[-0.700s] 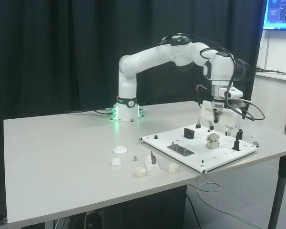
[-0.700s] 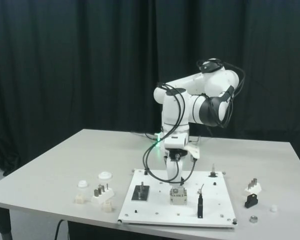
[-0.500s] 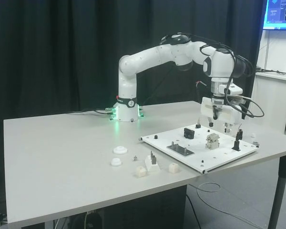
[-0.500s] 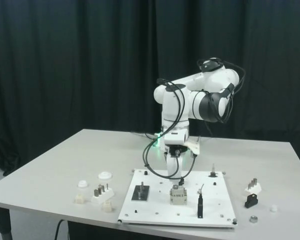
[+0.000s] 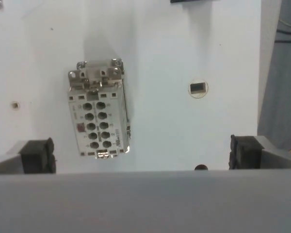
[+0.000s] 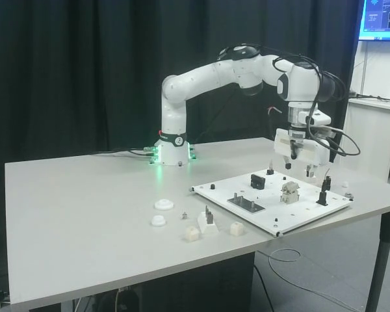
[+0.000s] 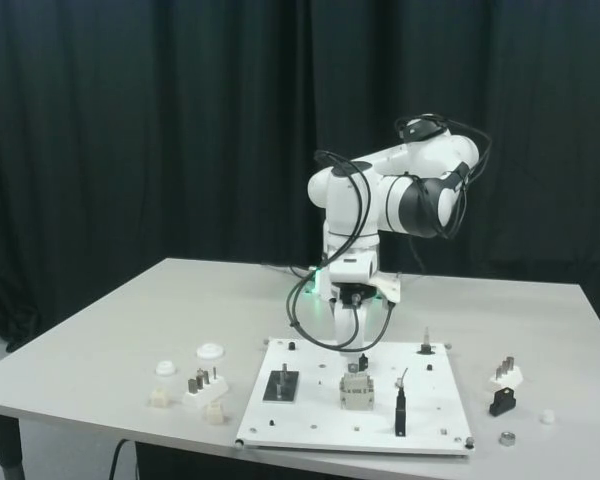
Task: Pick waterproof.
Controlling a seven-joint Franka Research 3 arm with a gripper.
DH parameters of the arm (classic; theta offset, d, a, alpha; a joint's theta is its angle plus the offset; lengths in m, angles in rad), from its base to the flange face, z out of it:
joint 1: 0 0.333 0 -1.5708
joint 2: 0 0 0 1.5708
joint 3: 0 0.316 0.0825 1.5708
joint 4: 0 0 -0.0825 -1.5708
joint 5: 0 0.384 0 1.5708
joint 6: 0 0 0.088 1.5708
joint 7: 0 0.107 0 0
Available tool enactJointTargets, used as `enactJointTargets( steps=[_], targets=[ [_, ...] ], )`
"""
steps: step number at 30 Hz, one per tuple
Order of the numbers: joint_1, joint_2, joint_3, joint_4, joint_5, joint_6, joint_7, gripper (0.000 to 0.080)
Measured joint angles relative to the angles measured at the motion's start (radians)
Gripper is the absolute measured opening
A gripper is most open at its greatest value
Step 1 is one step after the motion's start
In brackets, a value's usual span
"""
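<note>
first room view: stands off one corner of the grey table (image 6: pixel 84 208), about level with the arm (image 6: pixel 208 71), facing across the tabletop toward the black curtain; far enough to take in almost the whole table.
second room view: faces the table's long front edge head-on, slightly raised, arm base at the far edge against the curtain; equally distant.
wrist view: looks straight down, very close, onto the white board (image 5: pixel 174 126) and a connector block (image 5: pixel 99 115).
shared: both room views hold the arm, table, white board and the small parts beside it; the wrist view covers only a patch of that board.
</note>
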Motion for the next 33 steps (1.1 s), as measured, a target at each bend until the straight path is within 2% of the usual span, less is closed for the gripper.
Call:
enactJointTargets(
  steps=[24, 33],
  targets=[
    [0.023, 0.000, -0.020, -0.003, -0.037, -0.028, 0.000, 0.0800],
    [0.042, 0.000, -0.017, -0.030, -0.040, -0.027, -0.001, 0.0800]
  ],
)
